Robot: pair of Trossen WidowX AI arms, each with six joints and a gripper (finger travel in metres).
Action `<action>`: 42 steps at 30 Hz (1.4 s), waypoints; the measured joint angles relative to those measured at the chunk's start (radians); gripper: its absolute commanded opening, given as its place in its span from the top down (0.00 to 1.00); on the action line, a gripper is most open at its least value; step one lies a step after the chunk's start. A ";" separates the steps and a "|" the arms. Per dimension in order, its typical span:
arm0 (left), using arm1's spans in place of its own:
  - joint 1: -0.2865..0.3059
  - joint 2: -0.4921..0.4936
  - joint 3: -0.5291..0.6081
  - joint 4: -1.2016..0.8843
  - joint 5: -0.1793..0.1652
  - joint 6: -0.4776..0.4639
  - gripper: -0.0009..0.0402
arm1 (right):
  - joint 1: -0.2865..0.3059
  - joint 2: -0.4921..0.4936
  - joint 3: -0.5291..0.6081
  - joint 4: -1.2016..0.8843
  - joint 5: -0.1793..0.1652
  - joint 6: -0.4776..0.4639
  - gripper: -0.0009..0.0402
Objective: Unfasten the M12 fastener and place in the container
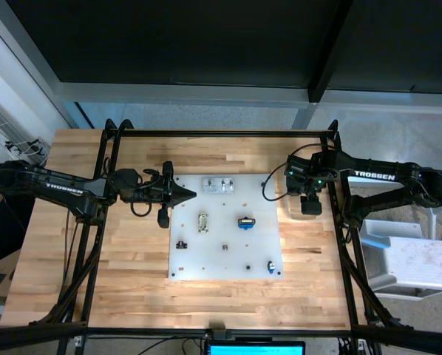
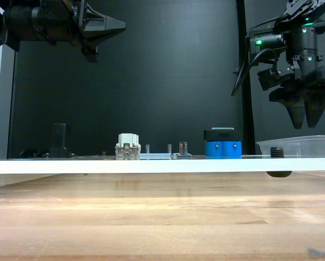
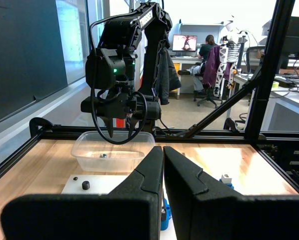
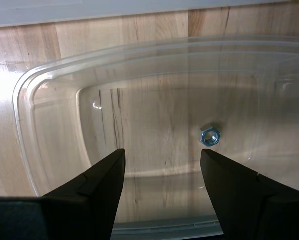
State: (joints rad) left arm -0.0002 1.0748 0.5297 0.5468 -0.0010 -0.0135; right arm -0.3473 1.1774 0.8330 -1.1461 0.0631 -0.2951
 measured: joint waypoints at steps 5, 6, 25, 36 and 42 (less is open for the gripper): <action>0.000 0.000 0.000 0.000 0.000 0.000 0.98 | 0.000 0.000 0.000 -0.002 0.000 0.000 0.47; 0.000 0.000 0.000 0.000 0.000 0.000 0.98 | 0.000 0.000 0.000 -0.002 0.000 0.000 0.47; 0.000 0.000 0.000 0.000 0.000 0.000 0.98 | 0.000 0.000 0.000 -0.005 0.000 0.005 0.47; 0.000 0.000 0.000 0.000 0.000 0.000 0.98 | 0.000 0.000 0.000 -0.010 0.000 0.014 0.47; 0.000 0.000 0.000 0.000 0.000 0.000 0.98 | 0.000 0.000 0.000 -0.011 0.000 0.018 0.47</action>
